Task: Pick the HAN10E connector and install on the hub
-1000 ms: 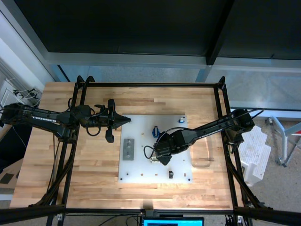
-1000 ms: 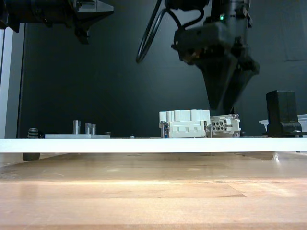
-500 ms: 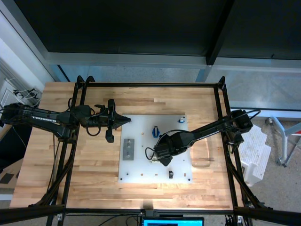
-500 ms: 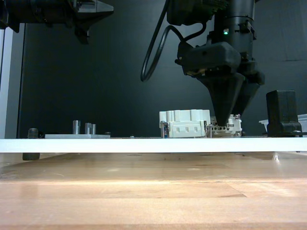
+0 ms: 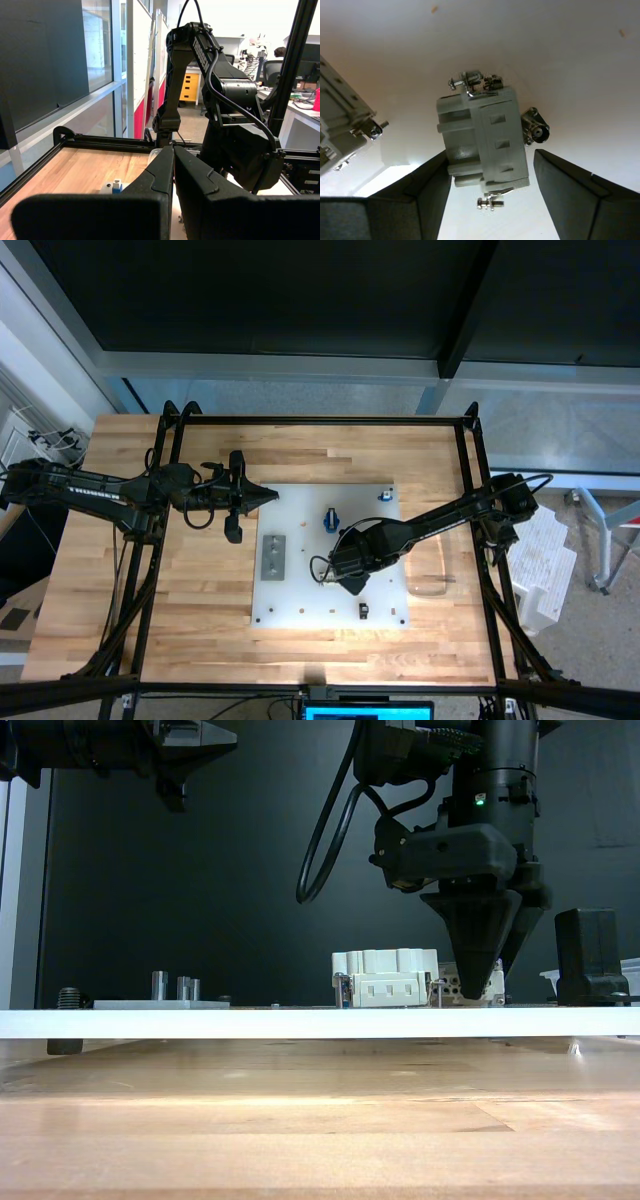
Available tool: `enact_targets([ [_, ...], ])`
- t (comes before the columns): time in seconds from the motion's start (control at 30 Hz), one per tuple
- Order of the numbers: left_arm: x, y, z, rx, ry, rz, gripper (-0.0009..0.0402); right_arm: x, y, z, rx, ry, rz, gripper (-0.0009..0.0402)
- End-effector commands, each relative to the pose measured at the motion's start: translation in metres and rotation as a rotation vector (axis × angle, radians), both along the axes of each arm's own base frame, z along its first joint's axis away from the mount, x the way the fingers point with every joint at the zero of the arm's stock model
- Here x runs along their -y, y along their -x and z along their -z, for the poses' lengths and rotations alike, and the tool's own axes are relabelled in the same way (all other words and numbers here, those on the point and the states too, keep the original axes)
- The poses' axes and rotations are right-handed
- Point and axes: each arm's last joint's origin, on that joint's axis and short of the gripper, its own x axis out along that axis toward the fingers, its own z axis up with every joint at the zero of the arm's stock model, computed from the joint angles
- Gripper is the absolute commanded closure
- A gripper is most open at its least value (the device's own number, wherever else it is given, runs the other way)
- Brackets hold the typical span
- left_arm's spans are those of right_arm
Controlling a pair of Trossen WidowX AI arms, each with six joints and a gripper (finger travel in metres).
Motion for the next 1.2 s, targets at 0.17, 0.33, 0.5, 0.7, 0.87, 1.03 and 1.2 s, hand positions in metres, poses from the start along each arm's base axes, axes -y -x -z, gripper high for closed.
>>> enact_targets([
  [0.17, 0.0, 0.0, 0.0, 0.001, 0.0, 0.0, 0.0393, 0.0, -0.001, -0.002, 0.015, 0.001, -0.048, 0.0228],
  [0.33, 0.0, 0.0, 0.0, 0.001, 0.0, 0.0, 0.0393, 0.0, 0.0, -0.007, 0.022, 0.0, -0.08, 0.0265],
  [0.5, 0.0, 0.0, 0.0, 0.001, 0.0, 0.0, 0.0393, 0.0, 0.004, -0.018, 0.042, -0.018, -0.157, 0.0293],
  [0.7, 0.0, 0.0, 0.0, 0.001, 0.0, 0.0, 0.0393, 0.002, 0.013, -0.044, 0.108, -0.027, -0.258, 0.0305],
  [0.87, 0.0, 0.0, 0.0, 0.001, 0.0, 0.0, 0.0393, 0.009, 0.022, -0.069, 0.165, -0.092, -0.344, 0.0305],
  [1.03, 0.0, 0.0, 0.0, 0.001, 0.0, 0.0, 0.0393, 0.016, 0.028, -0.088, 0.179, -0.073, -0.484, 0.0303],
  [1.2, 0.0, 0.0, 0.0, 0.001, 0.0, 0.0, 0.0393, 0.022, 0.023, -0.104, 0.211, -0.038, -0.585, 0.0298],
])
